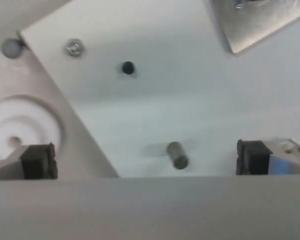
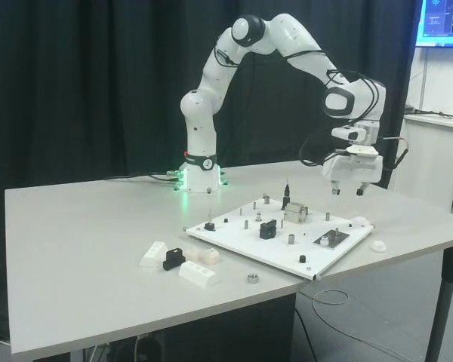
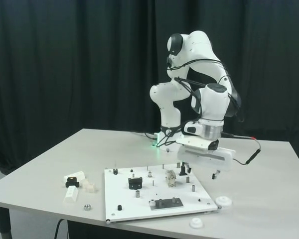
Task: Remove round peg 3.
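End effector (image 1: 145, 160) spread wide (nothing between its fingers) above a grey peg (image 1: 177, 154) on the white board (image 1: 190, 110).

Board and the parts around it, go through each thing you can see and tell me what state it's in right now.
End effector: open, empty, hovering above the board.
Round peg: upright in the board, between the fingers, not gripped.
White board: flat on the table, pegs and fixtures standing in it.
White gear: lying flat beside the board.
Loose white blocks: lying on the table off the board.
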`<state>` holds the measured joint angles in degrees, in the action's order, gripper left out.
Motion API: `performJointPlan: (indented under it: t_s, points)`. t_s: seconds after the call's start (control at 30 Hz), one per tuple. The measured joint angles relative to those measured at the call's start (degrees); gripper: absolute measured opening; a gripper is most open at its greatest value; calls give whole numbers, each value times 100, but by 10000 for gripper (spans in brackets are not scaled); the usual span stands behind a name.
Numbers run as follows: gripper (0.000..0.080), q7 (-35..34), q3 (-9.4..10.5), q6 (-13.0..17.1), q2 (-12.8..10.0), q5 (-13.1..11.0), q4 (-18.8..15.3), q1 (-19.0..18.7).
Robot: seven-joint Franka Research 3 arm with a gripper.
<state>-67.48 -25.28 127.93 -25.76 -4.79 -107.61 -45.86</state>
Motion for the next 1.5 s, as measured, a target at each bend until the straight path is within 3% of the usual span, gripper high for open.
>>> performJointPlan:
  t_s: [0.47,0.73,1.23,1.5]
  points:
    - [800,1169,3,138,1,0,-285,95]
    - [800,1502,55,337,2,-46,-482,149]
    - [800,2412,389,649,2,-588,-828,505]
    - [800,2507,538,855,1,-696,-1008,607]
